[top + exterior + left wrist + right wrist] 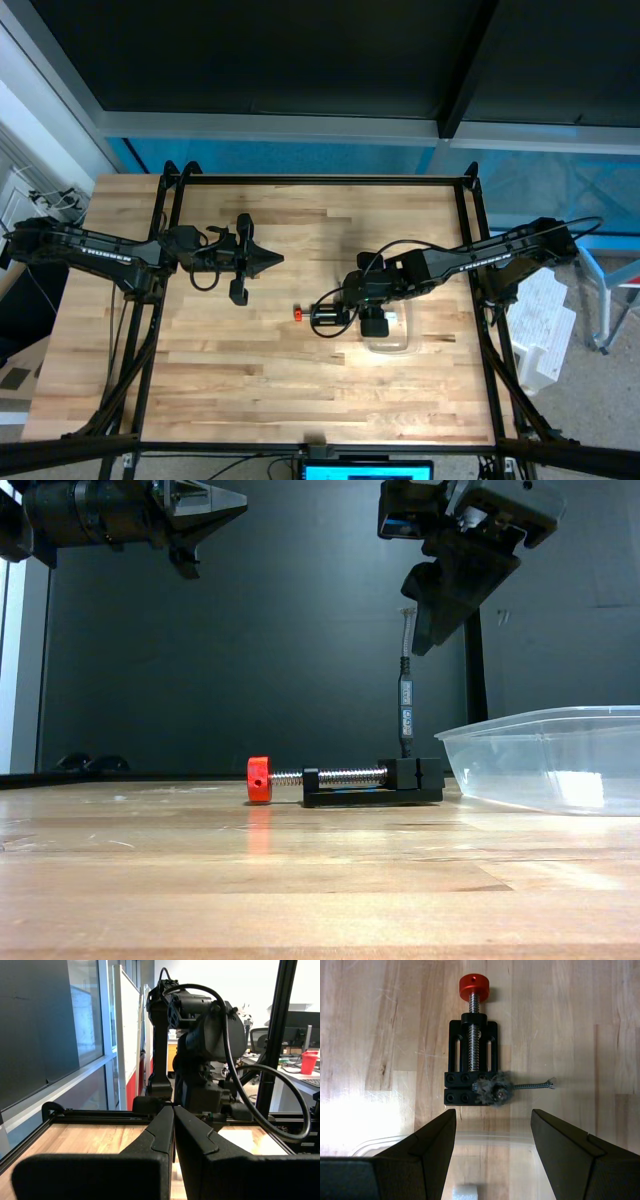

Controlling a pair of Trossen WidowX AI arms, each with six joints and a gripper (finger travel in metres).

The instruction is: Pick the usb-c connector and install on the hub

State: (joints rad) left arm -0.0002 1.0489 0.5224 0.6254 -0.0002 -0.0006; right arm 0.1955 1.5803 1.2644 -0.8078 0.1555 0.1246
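Two hands show, and only the right one is at the work. The right hand (492, 1115) hangs above the hub (472, 1062) with its fingers spread wide and nothing between them: released and empty. The hub lies on the wooden surface (150, 880) near the middle, its orange-red knob (259, 779) pointing left and its black jaw end to the right, just beside the clear tray (600, 735). The usb-c connector (405, 708) stands upright in that jaw end, below the hand and not held by it. A frayed cable stub (405, 640) rises from its top close by the fingers; whether it touches them cannot be told. The left hand (173, 1108) is held high over the left part of the surface, well apart from the hub, fingers pressed together on nothing.

Judging from this, the pick and the placing are done — the connector is in the hub and let go. It looks straight, but how deep it sits cannot be told. What seems left is for the right arm to draw clear, perhaps after checking the seating. A small white piece (465, 1192) lies in the tray
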